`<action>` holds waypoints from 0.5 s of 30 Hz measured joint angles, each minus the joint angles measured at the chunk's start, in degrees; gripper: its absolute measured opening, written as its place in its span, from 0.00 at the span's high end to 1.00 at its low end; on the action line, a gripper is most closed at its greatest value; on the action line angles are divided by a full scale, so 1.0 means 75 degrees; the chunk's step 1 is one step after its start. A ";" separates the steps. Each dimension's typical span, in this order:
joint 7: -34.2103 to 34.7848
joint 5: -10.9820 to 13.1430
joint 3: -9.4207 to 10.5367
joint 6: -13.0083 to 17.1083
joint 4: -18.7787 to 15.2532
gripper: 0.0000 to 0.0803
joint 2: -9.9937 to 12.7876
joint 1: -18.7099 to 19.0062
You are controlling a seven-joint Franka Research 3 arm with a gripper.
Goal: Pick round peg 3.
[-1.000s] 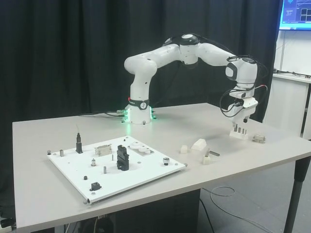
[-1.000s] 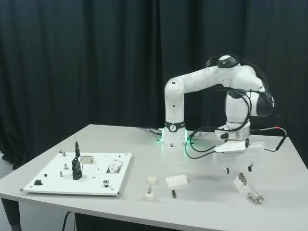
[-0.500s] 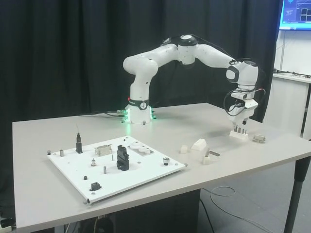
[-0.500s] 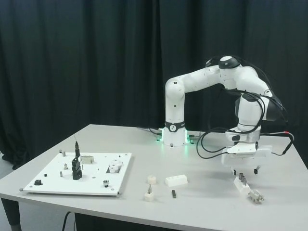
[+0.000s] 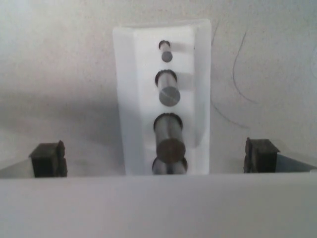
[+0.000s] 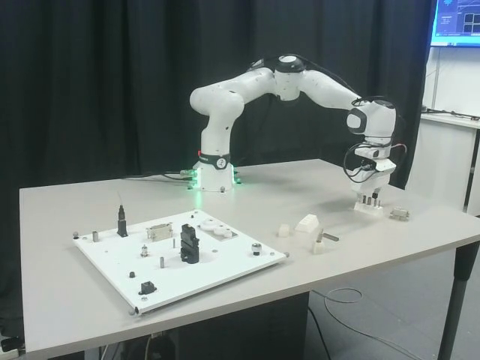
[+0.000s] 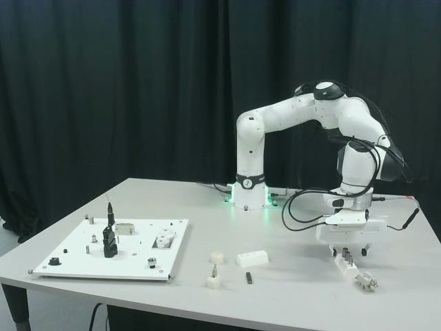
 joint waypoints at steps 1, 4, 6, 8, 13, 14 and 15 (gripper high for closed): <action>0.0000 0.0000 0.0014 0.0024 -0.0002 0.00 0.0000 0.0000; 0.0000 0.0000 0.0044 0.0087 -0.0004 0.00 0.0000 0.0000; 0.0000 0.0001 0.0060 0.0113 -0.0004 0.00 0.0000 0.0000; 0.0000 0.0001 0.0076 0.0146 -0.0004 0.00 0.0000 0.0000; 0.0000 0.0001 0.0103 0.0214 -0.0004 0.00 0.0000 0.0000; 0.0000 0.0003 0.0106 0.0215 -0.0004 0.00 0.0000 0.0000; 0.0000 0.0005 0.0109 0.0217 -0.0004 0.00 0.0000 0.0000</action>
